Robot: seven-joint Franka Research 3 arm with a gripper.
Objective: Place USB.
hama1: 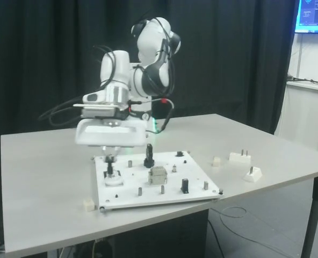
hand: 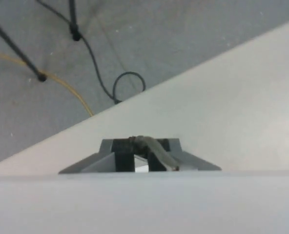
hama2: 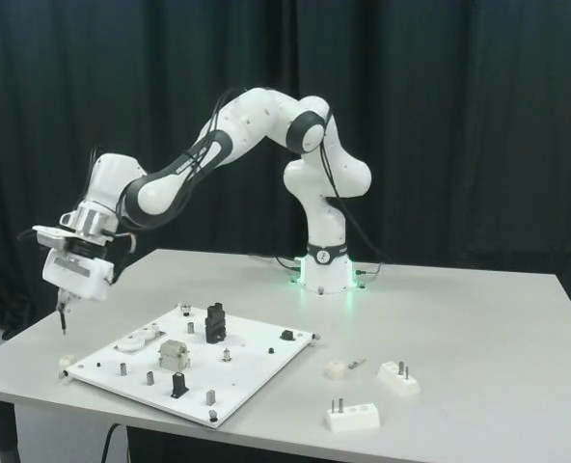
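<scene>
Gripper (hand: 147, 161) pinching USB plug (hand: 154, 148) beyond table edge (hand: 193, 126); could snag white board (hama2: 247, 371) descending.

The arm (hama2: 218, 145) is white with black joint bands, and a green light (hama2: 300, 275) glows at its base. The table (hama2: 478, 318) is grey, the board (hama2: 252, 371) white, carrying small black and grey parts. A black curtain (hama2: 459, 116) hangs behind.

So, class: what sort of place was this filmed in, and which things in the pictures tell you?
Probably a robotics lab: a white arm bolted on a grey table, a white board of small fixtures, and black curtains behind.
</scene>
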